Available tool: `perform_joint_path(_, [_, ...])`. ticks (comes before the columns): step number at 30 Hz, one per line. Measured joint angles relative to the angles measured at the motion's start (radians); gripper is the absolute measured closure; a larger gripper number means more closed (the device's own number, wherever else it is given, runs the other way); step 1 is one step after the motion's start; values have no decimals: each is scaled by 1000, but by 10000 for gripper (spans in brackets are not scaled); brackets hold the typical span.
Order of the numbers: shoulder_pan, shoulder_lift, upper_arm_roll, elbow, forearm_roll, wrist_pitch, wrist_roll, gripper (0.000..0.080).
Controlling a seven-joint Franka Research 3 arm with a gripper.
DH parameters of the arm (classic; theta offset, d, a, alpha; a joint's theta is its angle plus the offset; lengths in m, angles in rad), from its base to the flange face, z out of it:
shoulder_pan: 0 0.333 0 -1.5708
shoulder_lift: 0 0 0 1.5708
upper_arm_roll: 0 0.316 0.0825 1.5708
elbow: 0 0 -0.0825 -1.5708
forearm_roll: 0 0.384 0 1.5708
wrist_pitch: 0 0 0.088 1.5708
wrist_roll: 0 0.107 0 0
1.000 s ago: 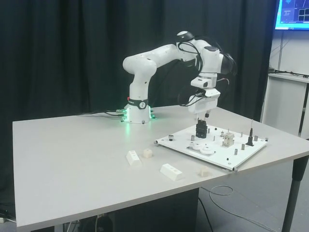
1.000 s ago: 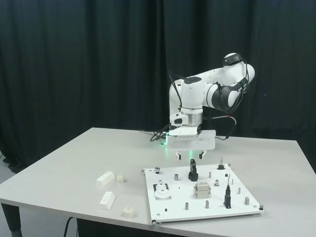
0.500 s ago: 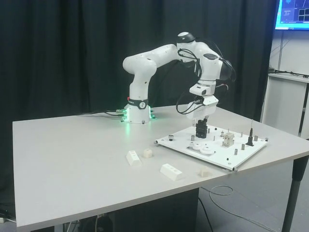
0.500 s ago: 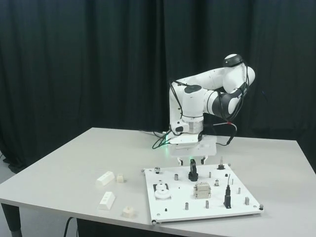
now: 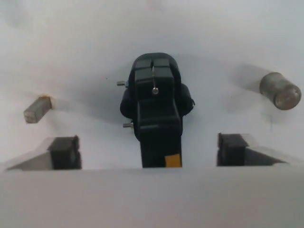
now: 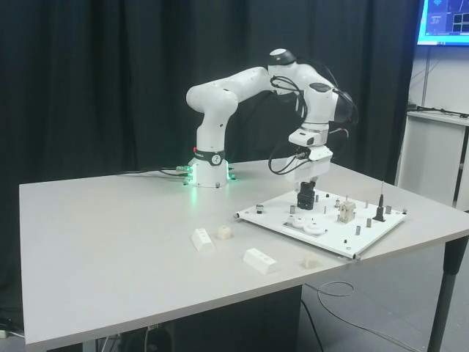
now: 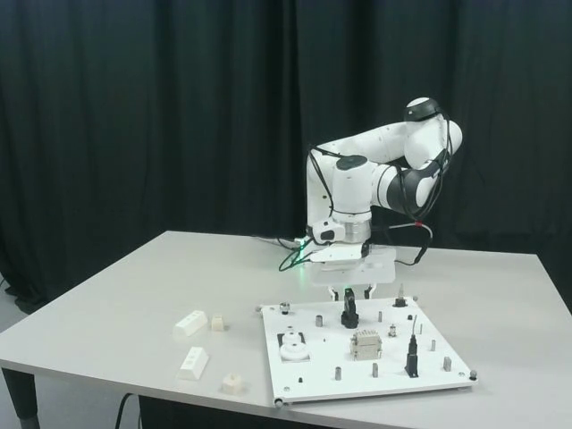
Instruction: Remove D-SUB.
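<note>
The D-SUB connector (image 5: 154,107) is a black plug standing upright on the white board (image 6: 330,233), with a small screw on its top and two pins on one side. In the wrist view my gripper (image 5: 148,151) is open, one black fingertip (image 5: 64,152) on each side of the plug with a gap to it. From the room views the gripper (image 6: 306,182) hangs just above the D-SUB connector (image 6: 305,198). The second room view shows the same: gripper (image 7: 349,293) directly over the plug (image 7: 349,315).
The board also carries a white round part (image 7: 292,349), a grey boxy connector (image 7: 364,344), a tall black probe (image 7: 412,356) and several small grey pegs (image 5: 280,90). Several white blocks (image 6: 203,240) lie on the grey table left of the board.
The wrist has come down toward the board and the gripper now hangs lower, close over the black plug. Nothing on the board or the table has shifted.
</note>
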Motion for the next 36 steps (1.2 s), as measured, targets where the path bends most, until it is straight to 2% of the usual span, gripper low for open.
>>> perform_joint_path(3, [1, 0, 0, -1, 0, 0, 4, 3])
perform_joint_path(4, [2, 0, 0, -1, 0, 0, 4, 266])
perform_joint_path(12, [3, 0, 0, -2, 0, 0, 4, 266])
perform_joint_path(13, [3, 0, 0, -2, -1, 0, 4, 580])
perform_joint_path(18, [5, -3, -1, -3, -11, 17, 4, 580])
perform_joint_path(19, [6, -3, -1, -3, -12, 18, 4, 647])
perform_joint_path(25, [12, -3, -12, -3, -19, 19, 4, 647])
perform_joint_path(36, [36, -12, -58, -3, -49, 3, 4, 647])
